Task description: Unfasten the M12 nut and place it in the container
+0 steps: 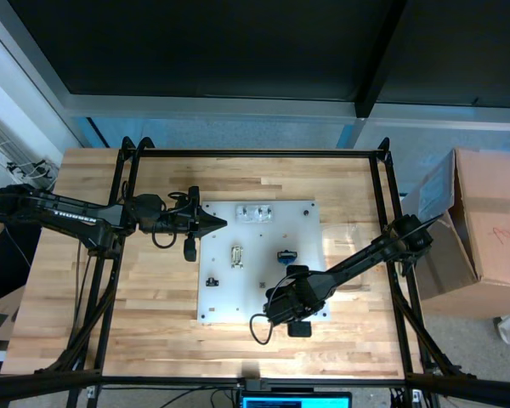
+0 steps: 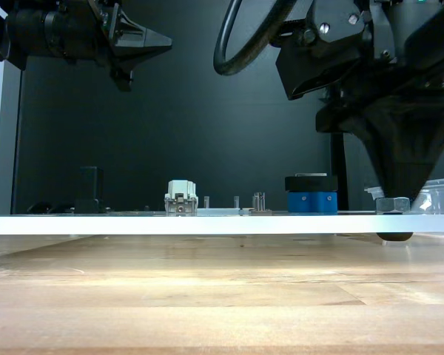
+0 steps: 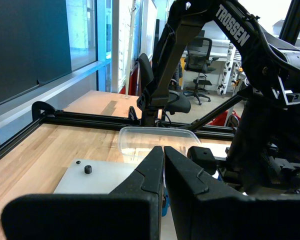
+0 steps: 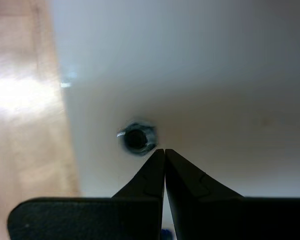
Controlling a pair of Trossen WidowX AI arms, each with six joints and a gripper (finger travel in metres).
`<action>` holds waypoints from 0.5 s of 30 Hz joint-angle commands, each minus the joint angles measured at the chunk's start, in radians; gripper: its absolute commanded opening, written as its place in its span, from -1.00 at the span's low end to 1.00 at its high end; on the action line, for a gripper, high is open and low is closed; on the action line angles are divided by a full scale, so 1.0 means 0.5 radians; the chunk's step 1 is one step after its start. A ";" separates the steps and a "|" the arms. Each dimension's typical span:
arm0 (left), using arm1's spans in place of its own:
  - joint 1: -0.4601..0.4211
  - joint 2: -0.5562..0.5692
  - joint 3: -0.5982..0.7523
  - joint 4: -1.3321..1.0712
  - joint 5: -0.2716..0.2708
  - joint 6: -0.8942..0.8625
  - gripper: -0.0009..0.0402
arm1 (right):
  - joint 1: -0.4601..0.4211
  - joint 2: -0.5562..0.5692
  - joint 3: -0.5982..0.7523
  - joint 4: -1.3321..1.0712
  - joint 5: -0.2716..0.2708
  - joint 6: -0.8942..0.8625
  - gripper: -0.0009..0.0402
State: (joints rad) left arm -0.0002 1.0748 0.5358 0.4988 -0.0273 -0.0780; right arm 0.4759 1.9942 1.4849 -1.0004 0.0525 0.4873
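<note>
The M12 nut (image 4: 138, 138) sits low on its stud, dark centre showing, on the white board (image 4: 215, 75) near its near right edge. The right gripper (image 4: 164, 150) hangs just beside it, fingers pressed together on nothing. The clear container (image 3: 157, 136) stands beyond. The left gripper (image 3: 163, 148), also closed and empty, hovers high over the board's left edge.

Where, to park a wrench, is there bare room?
Bare table wood: in front of the white board, leftward; right of its far half. Crowded: its near right corner, where the shut right gripper stands beside the nut, apparently on its stud. Shut left gripper hovers over its far left edge.
</note>
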 commanded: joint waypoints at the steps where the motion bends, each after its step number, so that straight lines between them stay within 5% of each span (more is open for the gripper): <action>1: 0.000 0.001 0.000 0.000 0.001 0.000 -0.96 | 0.005 -0.025 0.031 0.020 -0.249 0.027 -0.96; 3: 0.000 0.001 0.001 0.001 0.001 0.000 -0.96 | 0.005 -0.037 0.048 0.044 -0.432 0.066 -0.96; 6: 0.000 0.001 0.001 0.001 0.001 0.000 -0.96 | 0.008 -0.046 0.062 0.053 -0.547 0.118 -0.96; 11: 0.000 0.001 0.000 0.001 0.001 0.000 -0.96 | 0.011 -0.044 0.053 0.052 -0.561 0.123 -0.96; 15: 0.000 0.001 0.000 0.001 0.001 0.000 -0.96 | 0.011 -0.043 0.025 0.047 -0.455 0.111 -0.96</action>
State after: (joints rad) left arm -0.0002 1.0748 0.5358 0.4988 -0.0273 -0.0784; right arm 0.4816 1.9701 1.5043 -0.9749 -0.1963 0.5446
